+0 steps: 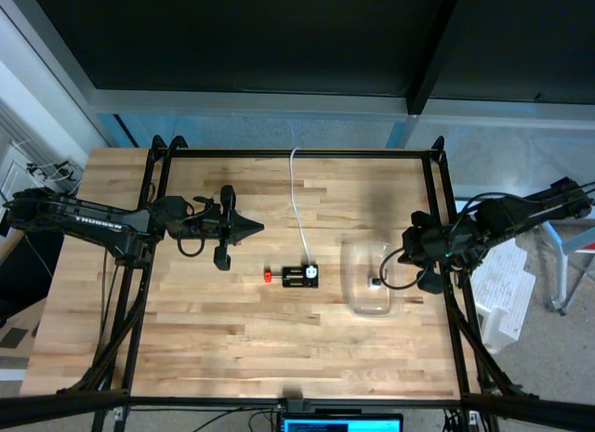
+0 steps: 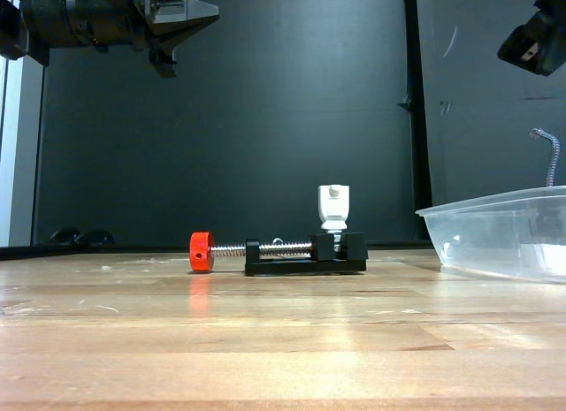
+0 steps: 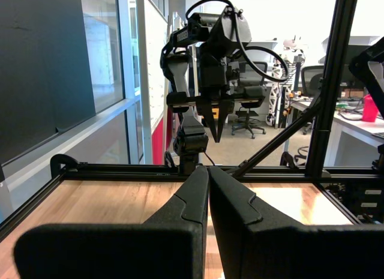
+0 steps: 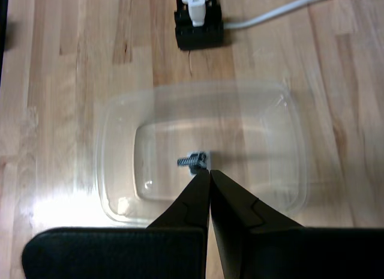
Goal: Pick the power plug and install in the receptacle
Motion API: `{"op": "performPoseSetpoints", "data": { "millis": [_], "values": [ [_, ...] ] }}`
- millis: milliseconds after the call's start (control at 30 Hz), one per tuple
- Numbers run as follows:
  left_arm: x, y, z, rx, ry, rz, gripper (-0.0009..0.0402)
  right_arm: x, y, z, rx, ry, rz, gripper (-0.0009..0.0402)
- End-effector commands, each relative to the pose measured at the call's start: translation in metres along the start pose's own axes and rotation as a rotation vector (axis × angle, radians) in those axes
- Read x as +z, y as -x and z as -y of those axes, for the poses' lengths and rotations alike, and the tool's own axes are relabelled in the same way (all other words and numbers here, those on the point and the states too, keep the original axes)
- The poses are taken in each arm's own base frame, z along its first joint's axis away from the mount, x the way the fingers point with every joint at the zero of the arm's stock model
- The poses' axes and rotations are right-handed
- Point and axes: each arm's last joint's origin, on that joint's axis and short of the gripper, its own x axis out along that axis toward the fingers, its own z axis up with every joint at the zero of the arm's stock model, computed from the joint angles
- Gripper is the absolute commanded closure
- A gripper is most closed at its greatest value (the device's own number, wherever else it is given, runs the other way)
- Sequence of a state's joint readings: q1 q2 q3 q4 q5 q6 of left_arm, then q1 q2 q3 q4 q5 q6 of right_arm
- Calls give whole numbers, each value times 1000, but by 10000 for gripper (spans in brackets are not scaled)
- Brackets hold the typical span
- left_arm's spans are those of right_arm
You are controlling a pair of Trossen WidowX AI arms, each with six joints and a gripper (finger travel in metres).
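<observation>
High view: left gripper [image 1: 251, 228] shut at 9 o'clock of white receptacle [image 1: 310, 272] on black clamp [image 1: 296, 277], right gripper [image 1: 409, 254] closed at 3 o'clock over clear plastic tray [image 1: 352, 265]; right wrist view: small black power plug [image 4: 193, 161] inside tray, just beyond tips.

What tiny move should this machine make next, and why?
Probably open the jaws of the right gripper: they are shut, poised just above the small dark power plug lying in the clear plastic tray. The left gripper hangs shut, high at the left, away from it.
</observation>
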State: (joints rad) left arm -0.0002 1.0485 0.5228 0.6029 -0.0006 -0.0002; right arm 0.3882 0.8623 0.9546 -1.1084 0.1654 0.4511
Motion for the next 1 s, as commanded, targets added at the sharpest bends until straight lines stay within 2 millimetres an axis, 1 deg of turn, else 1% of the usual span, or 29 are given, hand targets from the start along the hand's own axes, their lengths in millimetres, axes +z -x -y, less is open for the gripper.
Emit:
{"op": "performPoseSetpoints", "data": {
  "millis": [33, 333, 500, 600, 700, 833, 1000],
  "values": [
    [0, 0, 0, 0, 0, 0, 393, -3, -4, -6, 4, 19, -37, 393],
    [0, 0, 0, 0, 0, 0, 393, -3, -27, -18, -51, 43, -129, 393],
    [0, 0, 0, 0, 0, 0, 393, -6, -33, -19, -62, 22, -146, 388],
    [0, 0, 0, 0, 0, 0, 393, -11, -37, -19, -66, 25, -162, 363],
    [0, 0, 0, 0, 0, 0, 393, -16, -43, -20, -68, 20, -170, 324],
    [0, 0, 0, 0, 0, 0, 393, -21, -54, -24, -52, 17, -137, 276],
    [0, 0, 0, 0, 0, -1, 393, -26, -66, -25, -50, 7, -112, 244]
  ]
}}
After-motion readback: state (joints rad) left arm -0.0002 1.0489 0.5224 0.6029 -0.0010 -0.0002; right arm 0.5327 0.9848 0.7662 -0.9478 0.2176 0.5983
